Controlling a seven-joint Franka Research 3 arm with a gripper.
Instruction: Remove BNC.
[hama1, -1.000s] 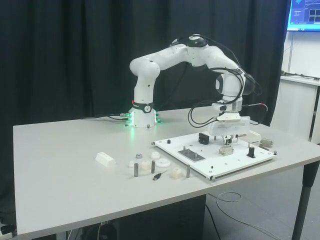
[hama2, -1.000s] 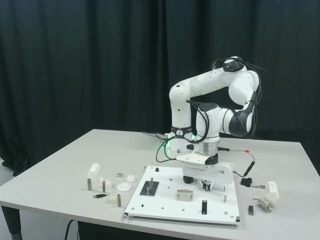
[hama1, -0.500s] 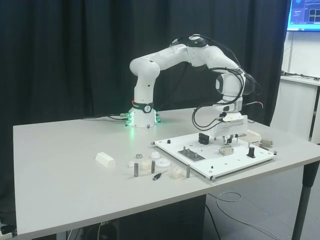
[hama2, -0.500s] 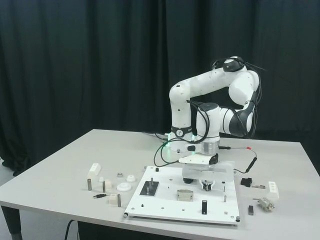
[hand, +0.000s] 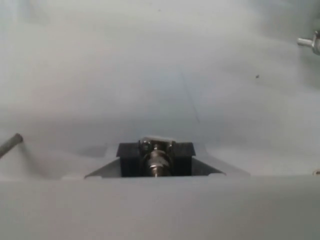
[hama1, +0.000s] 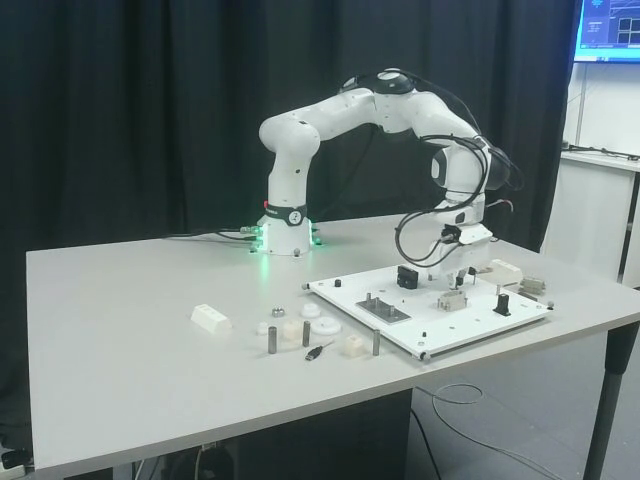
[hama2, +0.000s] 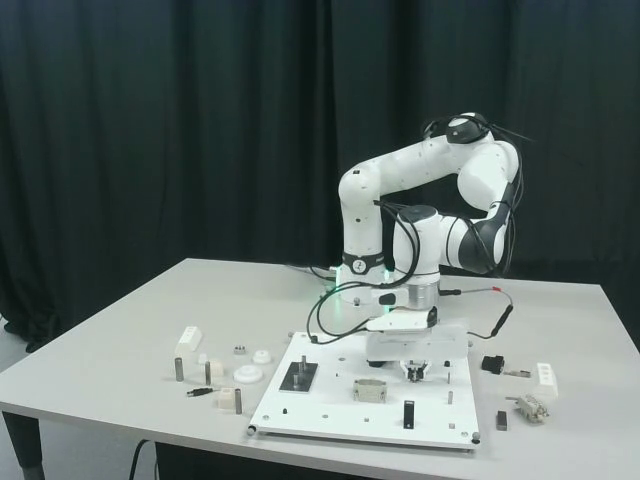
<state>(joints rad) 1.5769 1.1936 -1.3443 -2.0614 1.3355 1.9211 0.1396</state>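
Presently: Claw Low Over the BNC Mount

**Claw state.** The claw (hama1: 452, 272) hangs at the end of the white arm (hama1: 380, 105), pointing straight down and close above the white board (hama1: 470, 325). In the second room view it sits over the board's far right part, beside a black block (hama1: 407, 276). Neither room view shows how far the claw is open, and the wrist view does not settle it either. Its opening cannot be told, nor whether it has hold of anything or touches anything.

**BNC position.** The BNC (hand: 157, 161) appears in the wrist view as a grey metal barrel. It is seated in a black mount (hand: 130, 159) on the board, directly under the camera. The connector is upright in the mount and not lifted out. A blurred grey band crosses the wrist view in front of the mount and hides its lower part.

**Other items on the board.** A grey connector housing (hama2: 370, 390) and a black upright post (hama2: 408, 413) stand on the near side of the board, apart from the claw.

**Items off the board.**
- A white block (hama1: 211, 318) lies on the grey surface (hama1: 120, 330), well apart from the board.
- Small white rings and grey pins (hama1: 305, 333) lie between that block and the board.
- Green light (hama1: 262, 240) shows at the arm's base.
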